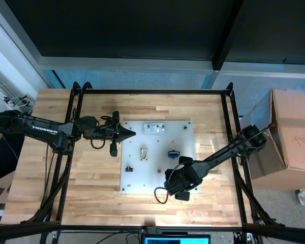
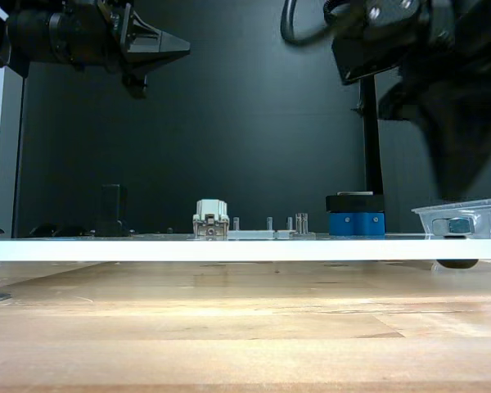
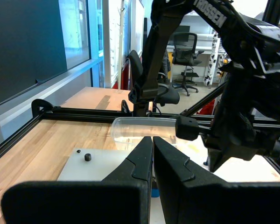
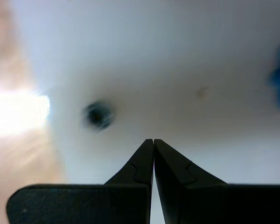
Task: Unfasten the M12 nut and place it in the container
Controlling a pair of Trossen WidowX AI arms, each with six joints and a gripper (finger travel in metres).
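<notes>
Tabletop (image 2: 229, 327): nearest me, carrying the white board (image 2: 147, 248).
Nut (image 2: 457, 224): I see it by the clear tray (image 2: 475, 214); on its stud or inside, I cannot tell.
Right end effector (image 4: 153, 141): pinched together, gripping nothing, above the board's near right.
Left end effector (image 1: 133, 133): fingers together, hovering over the board's left edge.

The left jaws and the right jaws are matt black plastic, finely grained, with their tips pressed together. Beneath both lies the board (image 1: 137, 183), smooth white plastic with a soft sheen. The left jaws hang high at its far left edge and the right jaws over its near right part. The table (image 1: 91, 203) under it is pale wood in glued strips with a satin finish. Below the right jaws, a tray (image 2: 475, 214) of clear glossy plastic shows a nut (image 2: 457, 225) of bright silver metal, and I cannot tell whether the nut lies inside. Well right of the right jaws stands a box (image 1: 290, 132) of matt brown cardboard.
</notes>
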